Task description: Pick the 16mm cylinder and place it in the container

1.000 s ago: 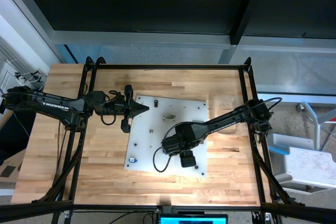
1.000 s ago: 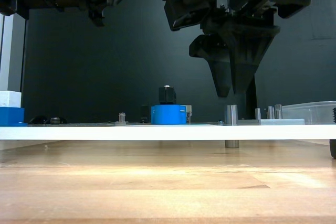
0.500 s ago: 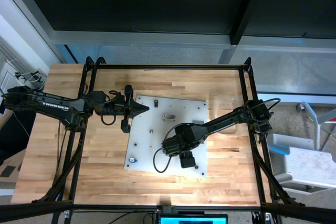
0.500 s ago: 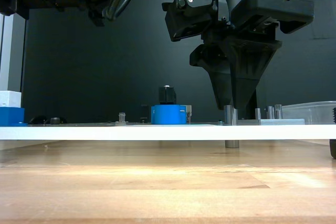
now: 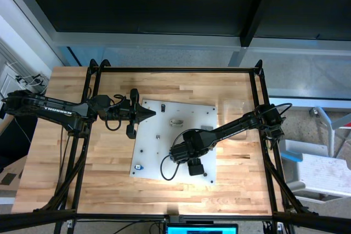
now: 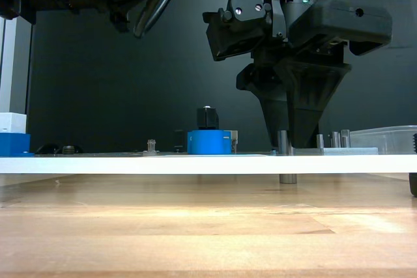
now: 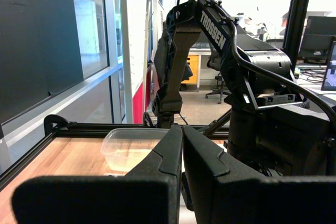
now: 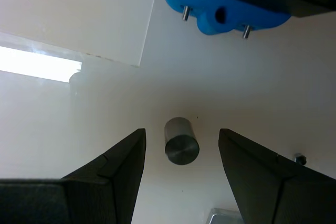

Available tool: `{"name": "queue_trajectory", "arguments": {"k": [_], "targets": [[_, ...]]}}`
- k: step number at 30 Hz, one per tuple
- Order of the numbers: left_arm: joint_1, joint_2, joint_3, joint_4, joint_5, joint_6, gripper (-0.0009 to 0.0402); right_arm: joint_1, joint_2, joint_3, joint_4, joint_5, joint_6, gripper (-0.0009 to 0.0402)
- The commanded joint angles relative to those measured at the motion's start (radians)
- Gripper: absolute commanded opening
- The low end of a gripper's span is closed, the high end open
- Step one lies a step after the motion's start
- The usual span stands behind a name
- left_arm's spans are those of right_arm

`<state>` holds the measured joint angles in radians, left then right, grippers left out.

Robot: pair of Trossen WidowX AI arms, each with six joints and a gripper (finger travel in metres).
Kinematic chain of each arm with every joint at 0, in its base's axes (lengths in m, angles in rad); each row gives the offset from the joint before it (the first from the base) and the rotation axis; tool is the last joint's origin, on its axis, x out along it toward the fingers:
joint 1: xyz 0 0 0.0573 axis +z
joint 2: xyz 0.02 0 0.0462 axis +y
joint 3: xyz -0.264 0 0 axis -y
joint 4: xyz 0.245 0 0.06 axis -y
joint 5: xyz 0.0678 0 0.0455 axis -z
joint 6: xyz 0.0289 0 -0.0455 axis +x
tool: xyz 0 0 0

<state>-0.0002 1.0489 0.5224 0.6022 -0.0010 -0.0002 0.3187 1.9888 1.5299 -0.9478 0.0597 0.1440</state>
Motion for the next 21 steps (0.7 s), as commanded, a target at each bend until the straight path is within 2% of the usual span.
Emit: {"name": "queue_trajectory", "arguments": {"k": [1, 6, 21], "targets": [[0.000, 0.000, 0.000, 0.000, 0.000, 0.000, 0.0000, 0.000, -0.001, 0.000, 0.000, 0.000, 0.001, 0.0190], [0.000, 0.000, 0.000, 0.000, 0.000, 0.000, 0.0000, -0.002, -0.001, 0.000, 0.001, 0.000, -0.001, 0.0165], [0.000, 0.000, 0.000, 0.000, 0.000, 0.000, 0.0000, -0.003, -0.002, 0.000, 0.001, 0.000, -0.004, 0.0040]]}}
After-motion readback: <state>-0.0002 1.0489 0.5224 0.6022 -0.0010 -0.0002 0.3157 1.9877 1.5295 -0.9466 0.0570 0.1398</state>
